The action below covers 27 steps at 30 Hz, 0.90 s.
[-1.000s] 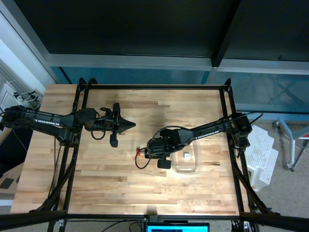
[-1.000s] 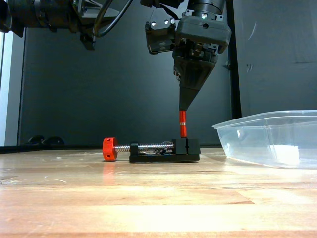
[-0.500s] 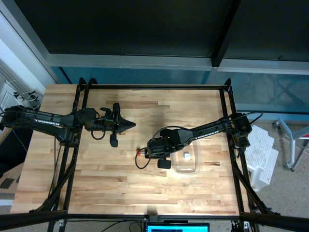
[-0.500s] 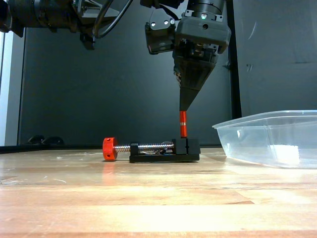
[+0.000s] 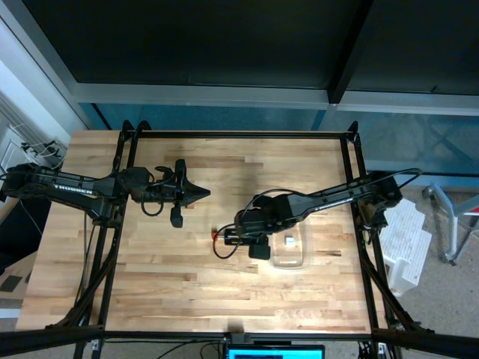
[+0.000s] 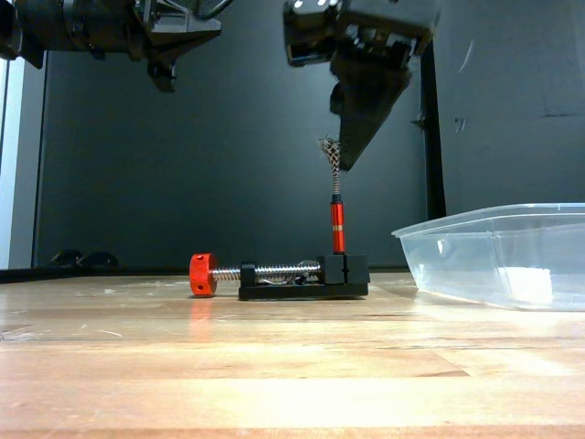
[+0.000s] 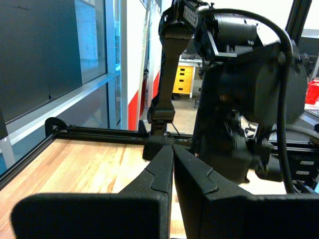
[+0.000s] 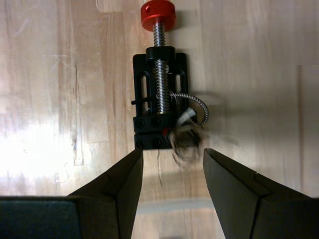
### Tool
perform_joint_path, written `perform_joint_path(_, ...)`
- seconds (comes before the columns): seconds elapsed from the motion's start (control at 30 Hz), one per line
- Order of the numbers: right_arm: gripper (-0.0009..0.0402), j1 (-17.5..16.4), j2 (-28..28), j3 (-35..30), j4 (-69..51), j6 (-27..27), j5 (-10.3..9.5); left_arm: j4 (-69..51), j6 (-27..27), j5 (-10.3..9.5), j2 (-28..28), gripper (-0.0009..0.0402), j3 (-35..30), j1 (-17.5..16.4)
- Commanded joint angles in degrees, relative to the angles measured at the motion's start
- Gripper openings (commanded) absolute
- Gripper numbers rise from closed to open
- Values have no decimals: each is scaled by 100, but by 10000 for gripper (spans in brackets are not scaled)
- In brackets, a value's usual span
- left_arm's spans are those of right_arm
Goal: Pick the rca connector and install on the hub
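— Where is the left arm [image 5: 67,187]?
— It stretches level and inward, held high. The left gripper [image 7: 173,149] has its fingers pressed together.
— And the right?
— The right arm [image 5: 329,198] reaches inward. The right gripper [image 8: 172,154] points straight down, raised, with its fingers spread apart.

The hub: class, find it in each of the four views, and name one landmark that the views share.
High view: hub just left of the clear tray.
Low view: hub below the open right gripper.
Left wrist view: absent; left gripper, shut, parked over the table at its left.
Right wrist view: hub seen beyond the fingers.
Shared landmark: its red knob.
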State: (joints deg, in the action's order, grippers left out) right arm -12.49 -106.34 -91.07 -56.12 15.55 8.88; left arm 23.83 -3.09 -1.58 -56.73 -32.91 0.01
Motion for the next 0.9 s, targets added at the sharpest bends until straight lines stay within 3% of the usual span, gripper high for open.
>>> perform_joint_path(0.03, 164, -28, 205, 109, 9, 2, 2, 0, 0, 2, 0, 0, -2, 0)
perform_joint_path(0.3, 146, -55, 737, 516, 136, 2, 11, 2, 0, 2, 0, 0, -2, 0)
perform_joint_path(0.7, 127, -66, 968, 645, 275, -157, 13, 0, 0, 2, 0, 0, -2, 0)
perform_joint_path(0.9, 52, 50, 1744, 1368, 1143, -323, -9, 0, 0, 2, 0, 0, -2, 0)
